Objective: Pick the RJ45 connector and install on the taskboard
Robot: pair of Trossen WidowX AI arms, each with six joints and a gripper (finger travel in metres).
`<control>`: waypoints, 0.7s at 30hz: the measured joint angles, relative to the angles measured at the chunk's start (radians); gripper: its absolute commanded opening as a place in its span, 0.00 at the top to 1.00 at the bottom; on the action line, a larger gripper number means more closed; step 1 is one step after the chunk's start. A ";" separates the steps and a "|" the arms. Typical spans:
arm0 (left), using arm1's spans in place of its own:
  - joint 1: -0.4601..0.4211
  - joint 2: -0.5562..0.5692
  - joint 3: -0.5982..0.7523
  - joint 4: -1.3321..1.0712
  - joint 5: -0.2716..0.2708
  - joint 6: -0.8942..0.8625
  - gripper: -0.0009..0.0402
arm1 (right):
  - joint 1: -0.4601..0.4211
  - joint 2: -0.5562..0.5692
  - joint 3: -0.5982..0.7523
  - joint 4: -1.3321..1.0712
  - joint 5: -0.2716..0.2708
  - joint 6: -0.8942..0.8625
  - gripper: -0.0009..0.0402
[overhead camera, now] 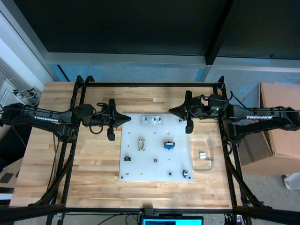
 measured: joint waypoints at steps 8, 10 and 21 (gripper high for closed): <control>0.000 0.000 0.000 0.000 0.000 0.000 0.98 | 0.001 0.000 -0.089 0.100 -0.026 0.004 0.98; 0.000 0.000 0.000 0.000 0.000 0.000 0.98 | 0.001 0.000 -0.095 0.097 -0.035 0.004 0.98; 0.000 0.000 0.000 0.000 0.000 0.000 0.98 | 0.001 0.000 -0.100 0.097 -0.030 0.008 0.98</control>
